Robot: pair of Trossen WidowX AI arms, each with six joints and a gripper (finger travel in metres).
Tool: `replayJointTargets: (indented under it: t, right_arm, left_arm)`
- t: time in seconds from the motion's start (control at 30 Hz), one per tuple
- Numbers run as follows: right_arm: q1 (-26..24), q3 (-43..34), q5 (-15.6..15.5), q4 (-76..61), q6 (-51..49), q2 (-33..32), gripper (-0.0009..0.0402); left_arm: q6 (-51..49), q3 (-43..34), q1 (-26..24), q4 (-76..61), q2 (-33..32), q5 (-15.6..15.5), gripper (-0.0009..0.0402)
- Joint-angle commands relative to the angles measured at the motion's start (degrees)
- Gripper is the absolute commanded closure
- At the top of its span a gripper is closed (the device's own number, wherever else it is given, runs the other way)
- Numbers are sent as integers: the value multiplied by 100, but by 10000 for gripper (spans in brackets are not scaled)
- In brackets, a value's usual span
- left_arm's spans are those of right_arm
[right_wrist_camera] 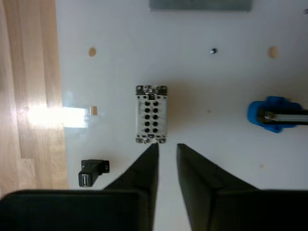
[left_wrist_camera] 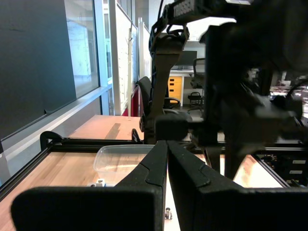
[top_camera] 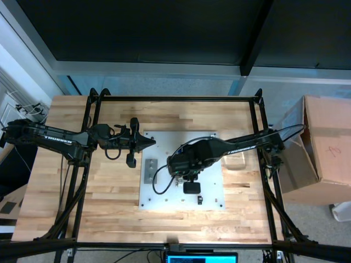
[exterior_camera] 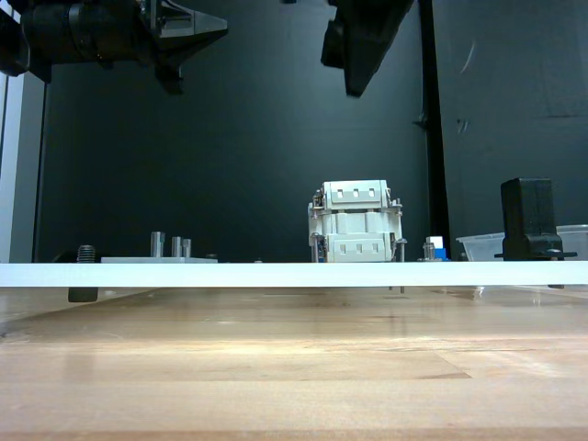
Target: Remove the HAN10E connector from the taskboard and place in the container
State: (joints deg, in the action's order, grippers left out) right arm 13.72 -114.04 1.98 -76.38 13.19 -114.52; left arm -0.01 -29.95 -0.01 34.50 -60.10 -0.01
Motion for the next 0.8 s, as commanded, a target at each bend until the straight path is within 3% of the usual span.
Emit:
replayJointTargets:
  t: [0.03, 0.23, 0.37, 0.53, 0.8]
  right_arm:
    - [48, 0, 0, 48, 107, -144, 278]
    - [118, 39, 4, 90, 138, -341, 191]
    - [136, 66, 2, 195, 136, -509, 156]
    - [149, 68, 0, 286, 111, -695, 133]
    - [155, 258, 0, 623, -15, -861, 130]
  left_arm:
    - [2, 0, 2, 2, 0, 0, 393]
    - [2, 0, 2, 2, -2, 0, 393]
    - [2, 0, 0, 2, 0, 0, 393]
    - [2, 0, 2, 2, -2, 0, 393]
    - [2, 0, 2, 2, 0, 0, 393]
